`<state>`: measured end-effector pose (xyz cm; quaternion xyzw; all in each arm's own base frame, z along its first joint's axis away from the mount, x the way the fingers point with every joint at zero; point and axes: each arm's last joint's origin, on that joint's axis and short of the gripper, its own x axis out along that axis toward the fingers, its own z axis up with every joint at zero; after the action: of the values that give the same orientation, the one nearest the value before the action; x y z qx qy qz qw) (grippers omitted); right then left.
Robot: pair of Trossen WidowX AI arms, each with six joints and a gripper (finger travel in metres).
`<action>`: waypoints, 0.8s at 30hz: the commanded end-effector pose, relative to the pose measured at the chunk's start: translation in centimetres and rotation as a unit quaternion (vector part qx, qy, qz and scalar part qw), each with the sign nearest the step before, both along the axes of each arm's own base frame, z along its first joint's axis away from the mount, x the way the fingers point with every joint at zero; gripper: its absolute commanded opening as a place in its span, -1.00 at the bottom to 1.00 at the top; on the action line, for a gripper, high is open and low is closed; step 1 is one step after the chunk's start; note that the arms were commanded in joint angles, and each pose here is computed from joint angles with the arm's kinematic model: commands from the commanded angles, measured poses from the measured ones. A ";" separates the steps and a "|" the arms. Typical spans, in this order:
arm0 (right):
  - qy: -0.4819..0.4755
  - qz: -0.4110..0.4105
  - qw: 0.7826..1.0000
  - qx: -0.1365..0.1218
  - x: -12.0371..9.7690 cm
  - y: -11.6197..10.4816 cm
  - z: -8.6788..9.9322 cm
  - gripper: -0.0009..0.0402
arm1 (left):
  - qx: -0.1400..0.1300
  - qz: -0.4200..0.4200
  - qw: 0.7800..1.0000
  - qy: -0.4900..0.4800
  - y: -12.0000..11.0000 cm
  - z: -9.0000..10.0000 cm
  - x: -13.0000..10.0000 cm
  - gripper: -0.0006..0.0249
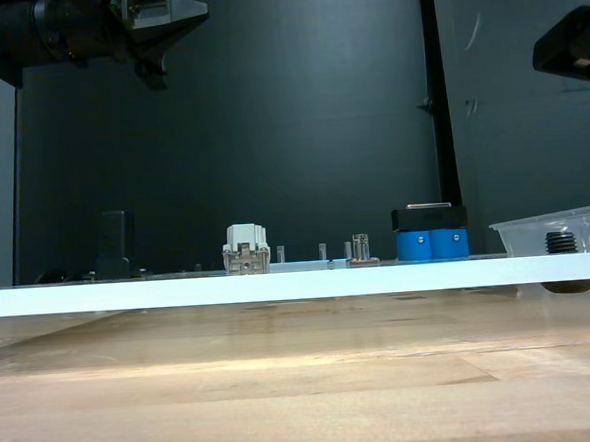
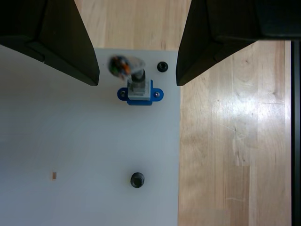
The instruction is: Remove the RJ45 connector from the taskboard and place in the container
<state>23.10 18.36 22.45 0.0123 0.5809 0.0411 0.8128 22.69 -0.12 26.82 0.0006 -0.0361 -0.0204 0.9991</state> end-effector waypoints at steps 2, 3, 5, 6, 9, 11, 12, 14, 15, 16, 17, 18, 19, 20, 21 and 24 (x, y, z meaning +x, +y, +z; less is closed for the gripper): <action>-0.004 0.001 1.000 0.002 0.0 0.1 -0.3 0.08 | 0.000 0.000 1.000 0.000 0.0 0.0 0.0 -0.95; -0.004 0.001 1.000 0.002 0.0 0.0 -0.5 0.07 | 0.000 0.000 1.000 0.000 0.0 0.0 0.0 -0.95; -0.004 0.001 1.000 0.002 -0.1 0.0 -0.8 0.06 | 0.000 0.000 1.000 0.000 0.0 0.0 0.0 -0.95; -0.006 0.001 1.000 0.003 -0.1 0.0 -1.0 0.05 | 0.000 0.000 1.000 0.000 0.0 0.0 0.0 -0.95; -0.009 0.002 1.000 0.005 -0.2 0.1 -1.4 0.06 | 0.000 0.000 1.000 0.000 0.0 0.0 0.0 -0.95; -0.012 0.001 1.000 0.001 -0.2 0.1 -1.4 0.05 | 0.000 0.000 1.000 0.000 0.0 0.0 0.0 -0.95; -0.016 0.000 1.000 -0.002 -0.2 0.1 -1.4 0.05 | 0.000 0.000 1.000 0.000 0.0 0.0 0.0 -0.95; -0.018 0.001 1.000 -0.002 -0.2 0.1 -1.4 0.06 | 0.000 0.000 1.000 0.000 0.0 0.0 0.0 -0.95; -0.017 0.001 1.000 -0.002 -0.2 0.1 -1.4 0.06 | 0.000 0.000 1.000 0.000 0.0 0.0 0.0 -0.95; -0.017 0.001 1.000 -0.002 -0.2 0.1 -1.4 0.05 | 0.000 0.000 1.000 0.000 0.0 0.0 0.0 -0.95; -0.017 0.001 1.000 -0.002 -0.2 0.1 -1.5 0.05 | 0.000 0.000 1.000 0.000 0.0 0.0 0.0 -0.95; -0.016 0.001 1.000 -0.003 -0.2 0.1 -1.5 0.05 | 0.000 0.000 1.000 0.000 0.0 0.0 0.0 -0.95; -0.015 0.001 1.000 -0.003 -0.3 0.0 -1.6 0.05 | 0.000 0.000 1.000 0.000 0.0 0.0 0.0 -0.95; -0.015 0.001 1.000 -0.004 -0.3 0.0 -1.6 0.05 | 0.000 0.000 1.000 0.000 0.0 0.0 0.0 -0.95; -0.015 0.001 1.000 -0.004 -0.3 0.0 -1.6 0.05 | 0.000 0.000 1.000 0.000 0.0 0.0 0.0 -0.95; -0.017 0.000 1.000 -0.005 -0.3 0.0 -1.8 0.05 | 0.000 0.000 1.000 0.000 0.0 0.0 0.0 -0.95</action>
<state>22.80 18.35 20.76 0.0072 0.5682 0.0394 0.8219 22.68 -0.12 26.80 0.0004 -0.0359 -0.0202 0.9991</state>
